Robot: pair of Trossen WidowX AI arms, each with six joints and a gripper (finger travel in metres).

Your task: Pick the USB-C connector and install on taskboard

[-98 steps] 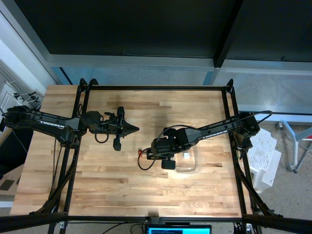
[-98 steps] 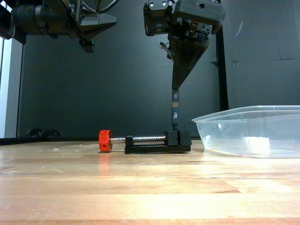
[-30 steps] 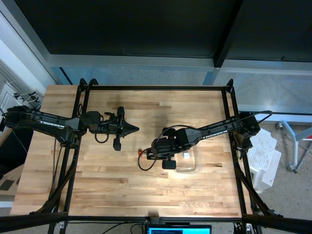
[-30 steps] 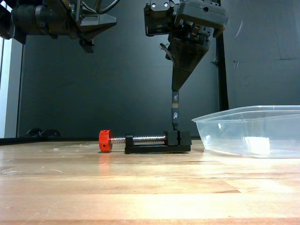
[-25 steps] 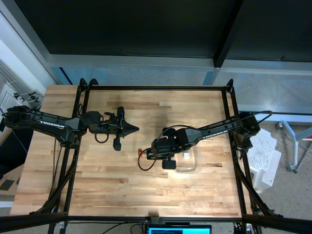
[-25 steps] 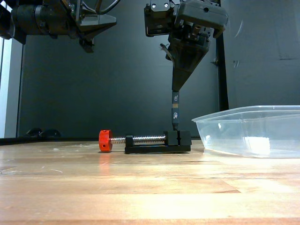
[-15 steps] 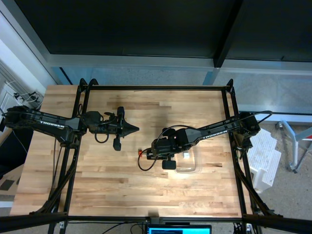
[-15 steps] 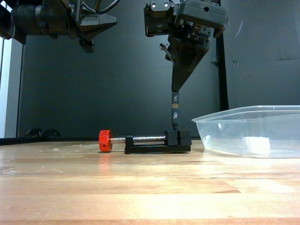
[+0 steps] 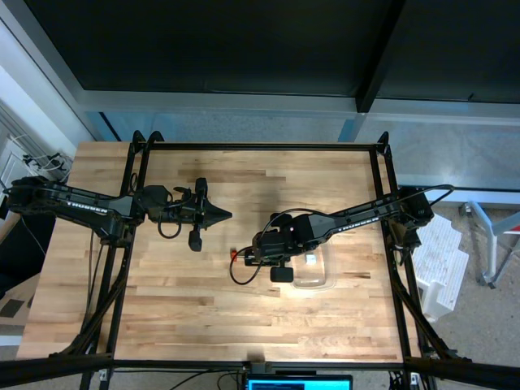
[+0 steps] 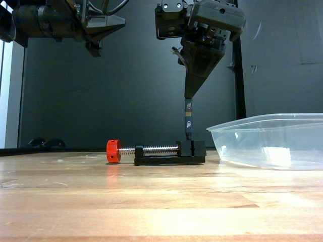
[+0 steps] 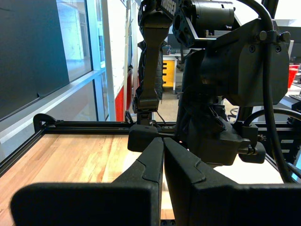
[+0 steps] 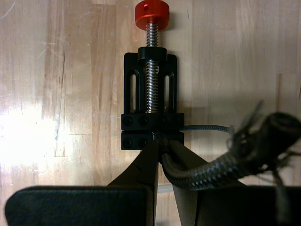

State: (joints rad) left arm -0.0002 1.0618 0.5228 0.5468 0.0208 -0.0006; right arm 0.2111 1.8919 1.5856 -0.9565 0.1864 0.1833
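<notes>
Nothing has moved lately: the right gripper, mid-frame, pinches the USB-C connector upright on the taskboard, insertion seemingly stalled; the left gripper hangs upper left, pressed together

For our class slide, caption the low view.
Right gripper holds the slim dark grey USB-C connector upright at the black red-knobbed taskboard; left gripper hangs high at left.

White lettering reading TROSSEN runs along the left arm, behind the left gripper hovering with fingers together. Lettering on the right arm is too small to read, as are two pale marks on the USB-C connector pinched in the right gripper.
</notes>
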